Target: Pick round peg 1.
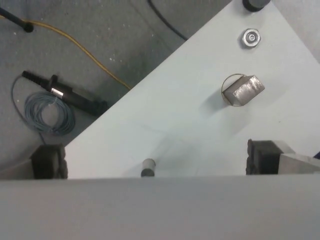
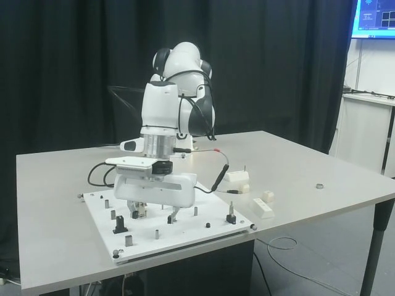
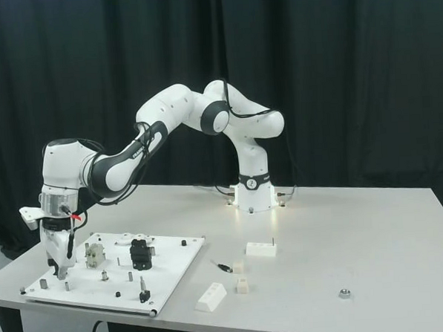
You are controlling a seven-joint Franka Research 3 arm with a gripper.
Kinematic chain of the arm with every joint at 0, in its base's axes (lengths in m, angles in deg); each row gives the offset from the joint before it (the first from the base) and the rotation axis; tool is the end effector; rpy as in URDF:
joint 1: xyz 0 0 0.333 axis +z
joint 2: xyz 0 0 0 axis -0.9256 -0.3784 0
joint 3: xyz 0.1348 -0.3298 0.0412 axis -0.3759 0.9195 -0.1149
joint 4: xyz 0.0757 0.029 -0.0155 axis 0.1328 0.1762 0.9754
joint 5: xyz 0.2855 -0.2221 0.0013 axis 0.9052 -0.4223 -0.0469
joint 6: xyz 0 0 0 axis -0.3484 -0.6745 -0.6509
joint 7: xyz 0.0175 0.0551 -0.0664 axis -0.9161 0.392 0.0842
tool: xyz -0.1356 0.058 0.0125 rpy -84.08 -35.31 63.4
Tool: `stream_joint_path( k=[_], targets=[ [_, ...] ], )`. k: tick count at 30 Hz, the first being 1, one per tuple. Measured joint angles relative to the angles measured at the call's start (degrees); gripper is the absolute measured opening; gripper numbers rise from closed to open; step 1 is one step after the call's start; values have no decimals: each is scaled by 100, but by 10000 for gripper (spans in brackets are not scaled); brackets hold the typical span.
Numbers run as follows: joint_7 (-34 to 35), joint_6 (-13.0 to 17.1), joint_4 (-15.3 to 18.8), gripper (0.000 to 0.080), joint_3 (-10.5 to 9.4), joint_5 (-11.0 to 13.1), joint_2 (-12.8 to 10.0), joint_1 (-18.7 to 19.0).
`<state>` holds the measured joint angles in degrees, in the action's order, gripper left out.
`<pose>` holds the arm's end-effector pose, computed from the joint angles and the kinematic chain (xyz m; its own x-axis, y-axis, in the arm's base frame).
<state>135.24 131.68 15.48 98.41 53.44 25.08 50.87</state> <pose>0.7246 -0.3798 0.2560 0.0725 -0.9824 0.1723 -0.9799 -0.1023 -0.1714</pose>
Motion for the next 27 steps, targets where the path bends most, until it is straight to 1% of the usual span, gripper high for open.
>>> stream_joint_path(
  k=[27],
  targets=[
    [-1, -20, -52, 800, 25, 0, 0, 0]
  ],
)
